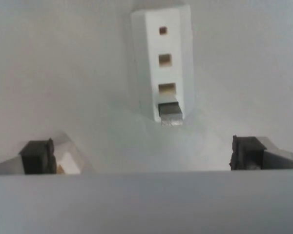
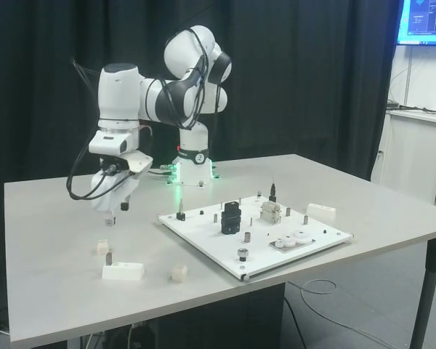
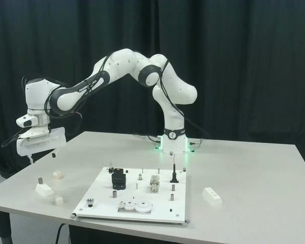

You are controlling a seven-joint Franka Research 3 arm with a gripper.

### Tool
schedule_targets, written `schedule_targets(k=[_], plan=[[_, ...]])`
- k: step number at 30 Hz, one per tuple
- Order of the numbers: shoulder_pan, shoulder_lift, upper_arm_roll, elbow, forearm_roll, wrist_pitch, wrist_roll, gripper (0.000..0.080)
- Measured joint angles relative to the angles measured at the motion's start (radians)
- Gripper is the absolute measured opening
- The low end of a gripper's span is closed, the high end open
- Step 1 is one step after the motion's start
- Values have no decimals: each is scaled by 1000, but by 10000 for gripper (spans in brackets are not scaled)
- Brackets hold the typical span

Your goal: Pick square peg 4.

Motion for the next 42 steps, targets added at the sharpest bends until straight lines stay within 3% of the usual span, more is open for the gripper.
schedule_targets(k=[16, 42], plan=[[-49, 85, 15, 85, 7, -1, -112, 800], [-81, 153, 34, 143, 51, 0, -114, 800]])
